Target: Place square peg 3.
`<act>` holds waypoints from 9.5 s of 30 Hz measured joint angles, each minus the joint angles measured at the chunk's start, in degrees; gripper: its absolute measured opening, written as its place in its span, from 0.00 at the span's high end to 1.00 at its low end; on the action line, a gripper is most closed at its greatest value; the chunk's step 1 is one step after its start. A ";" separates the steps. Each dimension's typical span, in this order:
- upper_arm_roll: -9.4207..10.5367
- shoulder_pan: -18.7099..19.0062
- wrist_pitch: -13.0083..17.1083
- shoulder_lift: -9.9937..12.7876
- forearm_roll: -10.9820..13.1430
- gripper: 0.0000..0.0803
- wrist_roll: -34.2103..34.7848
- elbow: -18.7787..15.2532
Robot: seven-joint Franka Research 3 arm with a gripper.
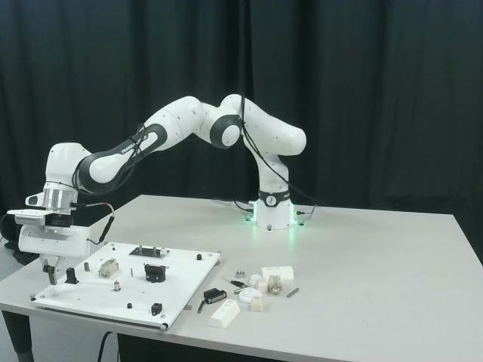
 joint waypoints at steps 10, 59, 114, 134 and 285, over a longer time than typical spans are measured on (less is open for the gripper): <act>-0.02 0.00 0.00 0.00 -0.08 0.81 0.00 0.00; -0.04 0.31 0.00 0.00 -0.10 0.81 0.63 0.37; -4.50 8.74 -18.65 -8.28 -8.53 0.81 11.34 -5.39; -17.49 20.47 -21.94 -12.06 -8.91 0.81 13.41 -12.98; -9.18 70.44 26.20 -31.62 -13.47 0.81 59.65 -65.25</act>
